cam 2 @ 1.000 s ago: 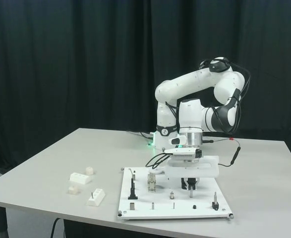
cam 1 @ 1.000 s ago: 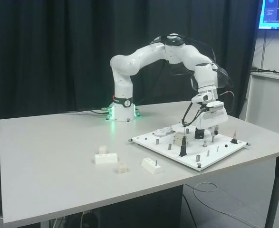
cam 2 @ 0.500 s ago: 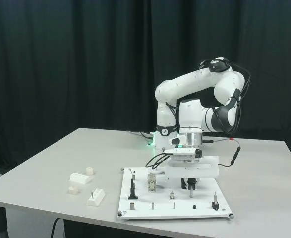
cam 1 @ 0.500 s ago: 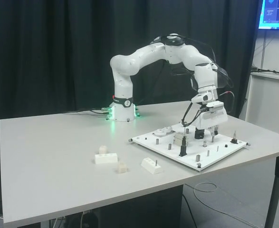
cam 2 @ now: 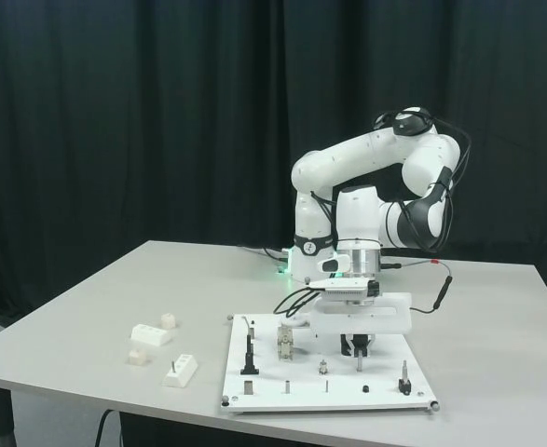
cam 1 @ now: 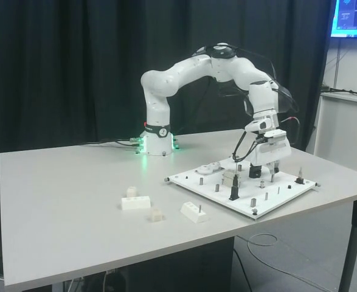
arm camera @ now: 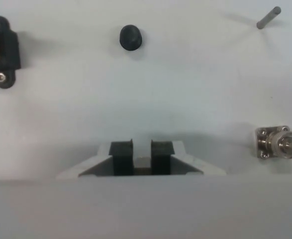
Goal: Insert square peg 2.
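Well off to the side of the pincer, out on the grey counter (cam 2: 87, 307), lie the loose white pieces: a long block (cam 2: 150, 333), two small cubes (cam 2: 168, 319) (cam 2: 137, 356) and a holder block (cam 2: 180, 370). That holder is the nearest thing to a container here, with a thin pin standing in it. I can't tell whether its other holes are filled. Closer in is the white board (cam 2: 254, 396), and the pincer (cam 2: 357, 346) hangs low over it. From the wrist, the black pads (arm camera: 121, 158) sit close together on a pale grey sliver. I take that sliver for the square peg (arm camera: 142, 165), so I judge the pincer clenched on it. A black knob (arm camera: 130, 37) and a metal connector (arm camera: 280, 144) sit nearby on the board. I read this as the insertion step. The socket is hidden under the pincer, so next I'd press straight down, keeping the peg upright and its flats square.
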Action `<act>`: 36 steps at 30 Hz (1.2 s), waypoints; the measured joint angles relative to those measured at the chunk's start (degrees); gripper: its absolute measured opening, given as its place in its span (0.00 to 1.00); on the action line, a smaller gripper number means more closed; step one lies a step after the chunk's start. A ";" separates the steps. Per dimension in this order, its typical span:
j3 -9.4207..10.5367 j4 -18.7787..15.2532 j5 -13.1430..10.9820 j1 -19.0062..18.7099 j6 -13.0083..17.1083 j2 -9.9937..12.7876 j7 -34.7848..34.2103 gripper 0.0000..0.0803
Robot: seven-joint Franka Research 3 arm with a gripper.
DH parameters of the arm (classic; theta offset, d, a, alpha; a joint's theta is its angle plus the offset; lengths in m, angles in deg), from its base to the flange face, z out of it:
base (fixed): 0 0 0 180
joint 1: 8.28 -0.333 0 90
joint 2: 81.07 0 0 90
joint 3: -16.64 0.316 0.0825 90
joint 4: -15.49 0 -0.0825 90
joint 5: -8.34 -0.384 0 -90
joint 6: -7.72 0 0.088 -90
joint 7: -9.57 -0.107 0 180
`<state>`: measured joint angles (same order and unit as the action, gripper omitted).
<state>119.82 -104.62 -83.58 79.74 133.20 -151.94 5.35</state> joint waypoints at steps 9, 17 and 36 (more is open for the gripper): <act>-0.01 0.00 0.06 -0.07 -0.07 0.01 3.07 0.09; -0.07 0.00 0.39 -0.19 -0.22 0.03 6.53 0.09; -0.21 -0.01 0.61 -0.11 -0.86 0.12 8.36 0.09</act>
<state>119.61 -104.63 -82.97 79.63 132.34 -151.82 13.71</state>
